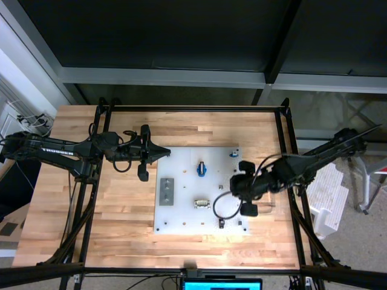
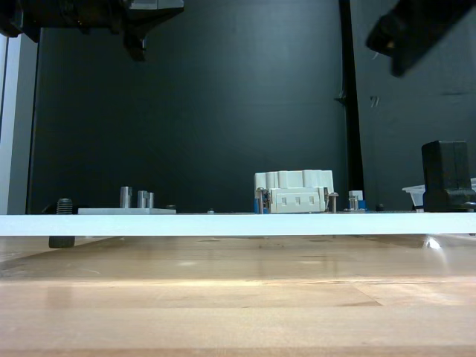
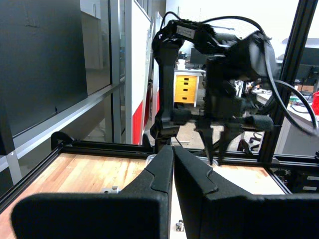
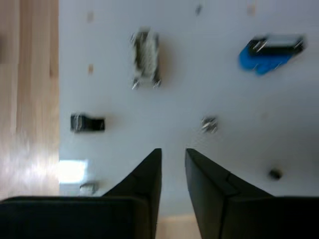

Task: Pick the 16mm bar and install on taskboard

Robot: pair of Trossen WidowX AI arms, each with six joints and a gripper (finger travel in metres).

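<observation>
Jaws together and empty, the left gripper (image 1: pixel 164 153) hung off the taskboard (image 1: pixel 181 212)'s upper-left corner in the high view, over the wooden table (image 1: pixel 121 232). The right gripper (image 4: pixel 173 150) hovered above the board's right half, jaws slightly apart, holding nothing. Pegs (image 2: pixel 138 198) stood in the grey block (image 1: pixel 166 192) by the board's left edge; which was the 16mm bar could not be told

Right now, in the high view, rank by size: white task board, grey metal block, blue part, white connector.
1. white square task board
2. grey rectangular metal block
3. white connector and blue part: alike, unranked.
Left gripper at the board's far-left corner, right gripper above its right side. 16mm bar: cannot tell.
</observation>
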